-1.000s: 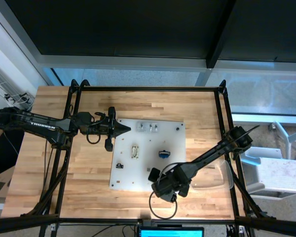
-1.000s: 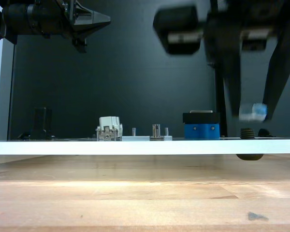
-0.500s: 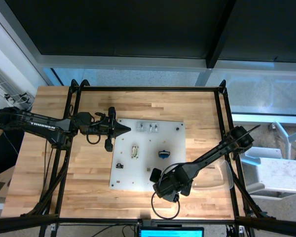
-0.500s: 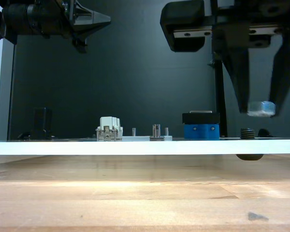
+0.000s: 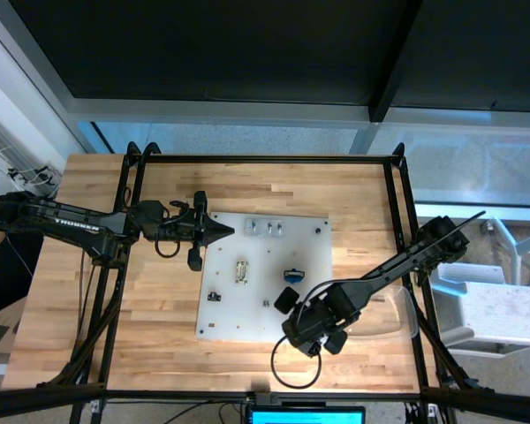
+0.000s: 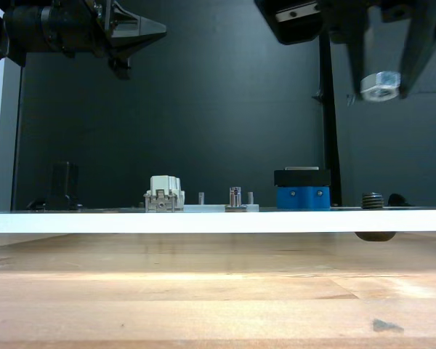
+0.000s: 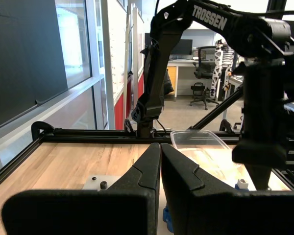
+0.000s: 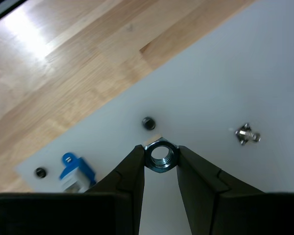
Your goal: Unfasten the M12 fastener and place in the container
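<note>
Since the earlier frame the right gripper (image 6: pixel 382 83) had risen, lifting the M12 nut (image 8: pixel 160 156) higher. At left, the left gripper (image 5: pixel 224 231) hung over the white board's (image 5: pixel 247 305) edge, fingers together. Right fingers clamped the M12 nut above its bare stud (image 6: pixel 373 200), left of the container (image 5: pixel 397 329).

The left hand (image 7: pixel 160 147) is pointing out over the wooden surface (image 7: pixel 63 161), its two black fingers pressing together with only a thin seam showing between them. Beyond the tips, the clear container (image 7: pixel 196 138) is lying on the surface close to the far black frame rail (image 7: pixel 88 136). The right arm (image 7: pixel 210 19), lettered TROSSEN, is arching down from above. The right hand (image 7: pixel 260 178) is hanging nearer than the container, pointing downward, and what it is gripping is not showing here. A small black post (image 7: pixel 104 185) is standing on the white board (image 7: pixel 90 182). A blue part (image 7: pixel 165 215) is peeking out beside the left hand's fingers.
</note>
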`<state>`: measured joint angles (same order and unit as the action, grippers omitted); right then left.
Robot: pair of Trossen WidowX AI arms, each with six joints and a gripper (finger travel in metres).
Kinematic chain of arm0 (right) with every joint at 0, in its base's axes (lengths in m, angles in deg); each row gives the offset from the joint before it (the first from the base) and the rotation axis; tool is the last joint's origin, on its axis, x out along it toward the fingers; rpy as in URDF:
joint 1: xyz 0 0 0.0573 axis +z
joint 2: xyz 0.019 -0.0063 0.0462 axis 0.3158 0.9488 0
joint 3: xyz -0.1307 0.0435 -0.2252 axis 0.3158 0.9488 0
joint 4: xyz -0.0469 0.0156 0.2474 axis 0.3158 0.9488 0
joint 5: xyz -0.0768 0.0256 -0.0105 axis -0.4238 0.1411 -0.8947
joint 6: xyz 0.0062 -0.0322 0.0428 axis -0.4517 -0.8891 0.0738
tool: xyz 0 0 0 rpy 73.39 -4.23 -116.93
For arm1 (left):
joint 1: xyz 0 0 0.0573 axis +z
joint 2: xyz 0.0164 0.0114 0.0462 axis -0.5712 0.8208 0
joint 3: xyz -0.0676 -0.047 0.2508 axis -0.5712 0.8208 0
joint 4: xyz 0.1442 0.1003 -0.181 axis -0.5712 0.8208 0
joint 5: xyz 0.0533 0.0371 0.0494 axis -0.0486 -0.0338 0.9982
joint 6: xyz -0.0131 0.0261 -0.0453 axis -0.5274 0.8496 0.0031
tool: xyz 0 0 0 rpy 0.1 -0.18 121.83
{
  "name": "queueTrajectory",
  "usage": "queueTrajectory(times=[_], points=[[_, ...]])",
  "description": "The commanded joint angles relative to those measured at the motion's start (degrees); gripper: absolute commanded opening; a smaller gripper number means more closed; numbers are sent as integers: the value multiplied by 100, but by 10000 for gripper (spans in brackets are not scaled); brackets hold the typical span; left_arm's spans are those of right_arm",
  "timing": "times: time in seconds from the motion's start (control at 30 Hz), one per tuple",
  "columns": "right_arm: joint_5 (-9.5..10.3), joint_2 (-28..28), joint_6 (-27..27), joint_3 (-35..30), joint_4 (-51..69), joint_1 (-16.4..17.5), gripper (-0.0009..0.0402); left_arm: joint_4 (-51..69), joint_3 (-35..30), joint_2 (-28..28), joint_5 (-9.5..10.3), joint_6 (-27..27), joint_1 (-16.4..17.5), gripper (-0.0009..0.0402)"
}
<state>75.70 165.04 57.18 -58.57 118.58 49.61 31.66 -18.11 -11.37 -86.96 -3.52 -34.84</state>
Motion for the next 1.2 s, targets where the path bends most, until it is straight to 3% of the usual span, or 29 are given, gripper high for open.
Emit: queueTrajectory(times=[0.03, 0.43, 1.2], points=[[-4, -35, 380, 4, 114, 72, 9, -2, 0, 0, 0, 2, 2, 0], [-11, -260, 1237, 192, 802, 310, 9, -2, 0, 0, 0, 2, 0, 0], [-11, -1615, 2446, 1902, 413, 765, 9, -2, 0, 2, -2, 2, 0, 0]])
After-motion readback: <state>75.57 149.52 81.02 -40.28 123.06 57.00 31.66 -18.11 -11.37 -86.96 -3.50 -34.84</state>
